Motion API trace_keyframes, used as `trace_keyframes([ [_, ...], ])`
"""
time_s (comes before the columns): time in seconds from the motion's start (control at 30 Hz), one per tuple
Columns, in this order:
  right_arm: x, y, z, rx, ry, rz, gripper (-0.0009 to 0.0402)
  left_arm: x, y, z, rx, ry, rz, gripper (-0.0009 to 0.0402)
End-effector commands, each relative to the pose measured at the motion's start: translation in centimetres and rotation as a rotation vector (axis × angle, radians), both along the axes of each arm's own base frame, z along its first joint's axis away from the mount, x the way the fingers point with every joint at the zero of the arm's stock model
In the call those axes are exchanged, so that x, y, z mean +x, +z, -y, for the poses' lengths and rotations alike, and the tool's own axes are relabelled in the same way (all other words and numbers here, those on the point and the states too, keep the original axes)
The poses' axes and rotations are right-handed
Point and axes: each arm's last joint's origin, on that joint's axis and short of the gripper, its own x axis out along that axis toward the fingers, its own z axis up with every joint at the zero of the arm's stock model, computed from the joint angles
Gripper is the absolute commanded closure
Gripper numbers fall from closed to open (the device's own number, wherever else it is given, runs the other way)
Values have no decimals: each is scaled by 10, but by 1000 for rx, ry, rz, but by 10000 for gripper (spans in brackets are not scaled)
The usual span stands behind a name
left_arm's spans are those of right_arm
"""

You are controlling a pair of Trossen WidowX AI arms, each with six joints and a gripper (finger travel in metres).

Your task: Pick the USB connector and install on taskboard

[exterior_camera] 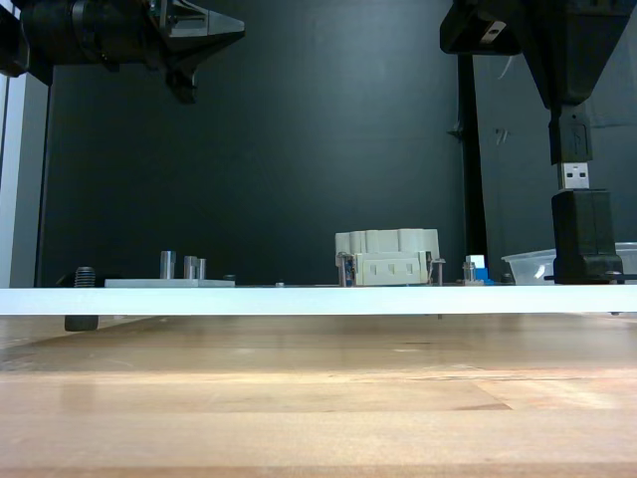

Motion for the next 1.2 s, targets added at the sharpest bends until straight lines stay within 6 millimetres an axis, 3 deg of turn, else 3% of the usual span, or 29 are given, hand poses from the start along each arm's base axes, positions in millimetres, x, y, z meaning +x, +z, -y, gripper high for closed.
trace_keyframes([
  [0.03,-1,0,0,2,2,-2,393,0,0,0,0,0,0,393],
  [1.2,0,-6,-2,23,29,0,393,0,0,0,0,0,0,393],
])
